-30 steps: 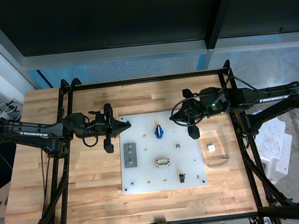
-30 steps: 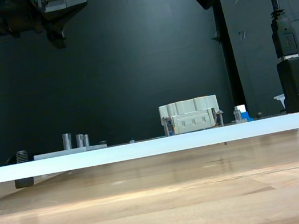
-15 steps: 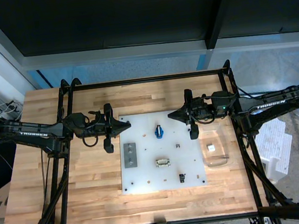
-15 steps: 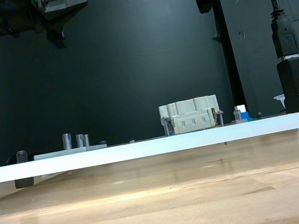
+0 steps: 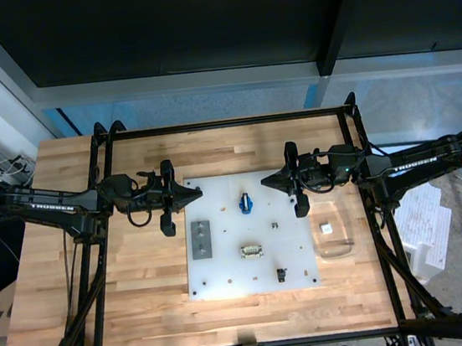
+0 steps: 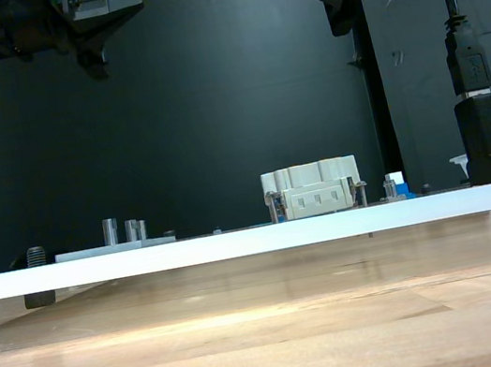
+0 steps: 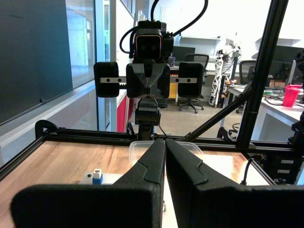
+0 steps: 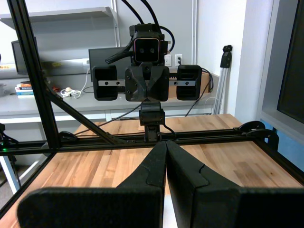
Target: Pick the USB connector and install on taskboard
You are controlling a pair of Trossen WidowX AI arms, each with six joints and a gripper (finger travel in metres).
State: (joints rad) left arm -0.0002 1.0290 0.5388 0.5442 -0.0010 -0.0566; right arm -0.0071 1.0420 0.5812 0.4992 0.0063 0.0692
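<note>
One pale wooden butcher-block tabletop point(image 5: 129, 304) is carrying everything. Two black arms are reaching inward above it; the left arm point(image 5: 50, 207) is showing white "TROSSEN" lettering, while the right arm's point(image 5: 415, 163) lettering is too faint to read. One large flat white square taskboard point(image 5: 226, 271) is lying centrally, with one clear plastic tray point(image 5: 342, 250) just right of it.

On the board are sitting one grey rectangular block point(image 5: 200, 238), one beige multi-pin connector point(image 5: 252, 251) and one blue fitting point(image 5: 246, 203). One small white square block point(image 5: 326, 228) is resting in the tray. The tiny dark USB connector point(image 5: 282, 274) is standing on the board's near part, right of centre.

The left gripper point(image 5: 199, 190) is hovering over the board's far left corner and the right gripper point(image 5: 264, 179) over its far edge. Both have their jaws clenched on nothing. Since a second ago the right gripper has been levelling out; the left is staying put.
</note>
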